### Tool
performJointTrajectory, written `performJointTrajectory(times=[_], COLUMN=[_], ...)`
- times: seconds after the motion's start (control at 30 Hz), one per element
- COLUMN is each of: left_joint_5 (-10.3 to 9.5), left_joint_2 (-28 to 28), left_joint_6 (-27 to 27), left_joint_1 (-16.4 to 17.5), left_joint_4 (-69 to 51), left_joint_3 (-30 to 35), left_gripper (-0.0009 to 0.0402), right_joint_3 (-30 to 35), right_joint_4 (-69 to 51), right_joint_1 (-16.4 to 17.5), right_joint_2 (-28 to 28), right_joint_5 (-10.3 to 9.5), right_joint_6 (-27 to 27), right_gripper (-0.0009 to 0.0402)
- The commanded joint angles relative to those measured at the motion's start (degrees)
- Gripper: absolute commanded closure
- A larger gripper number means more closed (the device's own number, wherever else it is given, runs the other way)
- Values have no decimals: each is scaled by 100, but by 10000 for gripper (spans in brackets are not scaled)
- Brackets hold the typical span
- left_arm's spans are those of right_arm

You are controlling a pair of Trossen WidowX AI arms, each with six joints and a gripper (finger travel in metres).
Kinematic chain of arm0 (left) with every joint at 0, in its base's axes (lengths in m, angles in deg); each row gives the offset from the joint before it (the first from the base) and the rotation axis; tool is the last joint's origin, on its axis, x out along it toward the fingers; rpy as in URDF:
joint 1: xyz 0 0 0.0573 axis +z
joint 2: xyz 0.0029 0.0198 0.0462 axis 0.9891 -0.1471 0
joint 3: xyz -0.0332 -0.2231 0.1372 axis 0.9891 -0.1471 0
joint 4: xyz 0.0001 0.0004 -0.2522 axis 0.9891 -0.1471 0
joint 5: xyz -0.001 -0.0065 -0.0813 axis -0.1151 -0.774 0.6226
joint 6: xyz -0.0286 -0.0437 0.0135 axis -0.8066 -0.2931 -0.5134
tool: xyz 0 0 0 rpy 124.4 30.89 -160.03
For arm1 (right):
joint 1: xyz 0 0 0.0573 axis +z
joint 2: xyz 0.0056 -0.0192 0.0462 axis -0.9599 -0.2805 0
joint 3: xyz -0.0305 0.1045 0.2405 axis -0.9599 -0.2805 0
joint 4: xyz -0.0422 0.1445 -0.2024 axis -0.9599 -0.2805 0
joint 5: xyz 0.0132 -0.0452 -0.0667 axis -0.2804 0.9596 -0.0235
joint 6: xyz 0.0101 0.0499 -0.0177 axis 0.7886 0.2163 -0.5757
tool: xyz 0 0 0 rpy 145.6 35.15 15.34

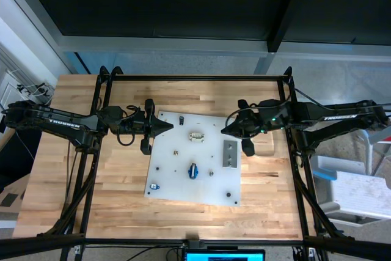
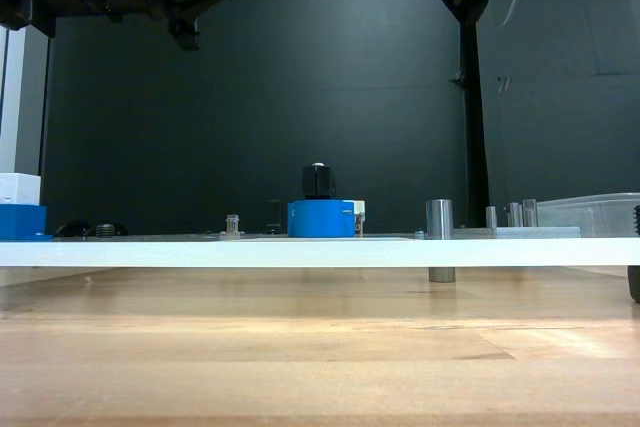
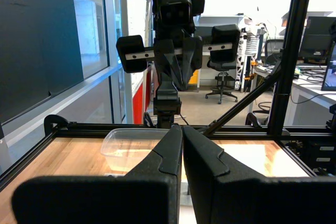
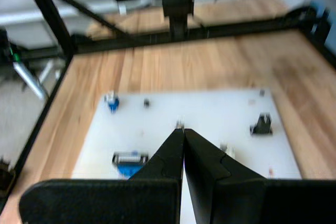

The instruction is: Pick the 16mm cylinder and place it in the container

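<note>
The 16mm cylinder [image 1: 211,173] [image 2: 439,219] is a short silvery peg standing upright on the white board [image 1: 183,184], just right of the blue-and-black part [image 1: 192,171]. The container [image 1: 266,146] [image 3: 123,145] [image 2: 600,213] is a clear tub on the wood off the board's right edge. My left gripper [image 1: 170,125] [image 3: 182,128] hovers high over the board's far left edge, shut and empty. My right gripper [image 1: 225,130] [image 4: 184,131] hangs high over the board's far right part, also shut on nothing. Both are well above and beyond the cylinder.
A grey metal block [image 1: 230,153] with thin pegs lies on the board between the cylinder and the container. A blue-and-white connector [image 1: 153,186] sits at the near left corner, and another connector [image 1: 196,136] lies at the far middle. A black frame [image 1: 195,78] rings the table.
</note>
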Motion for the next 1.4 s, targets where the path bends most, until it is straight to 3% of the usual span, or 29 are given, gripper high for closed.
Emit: performJointTrajectory(times=[0.03, 0.47, 0.63, 1.4], left_joint_5=[0, 0, 0, 0], left_joint_2=[-2, 0, 0, 0], left_joint_6=[2, 2, 2, 0], left_joint_1=[2, 2, 2, 0], left_joint_4=[0, 0, 0, 0], left_joint_3=[2, 2, 2, 2], left_gripper=[393, 393, 393, 393], right_joint_3=[529, 2664, 3198, 3539], right_joint_4=[-730, -2970, -3659, -4275], right_joint_1=[59, 238, 356, 1064], right_joint_2=[-431, -2116, -2586, -3803], right_joint_5=[4, 9, 9, 57], right_joint_6=[-2, -52, -142, -142], right_gripper=[393, 393, 393, 381])
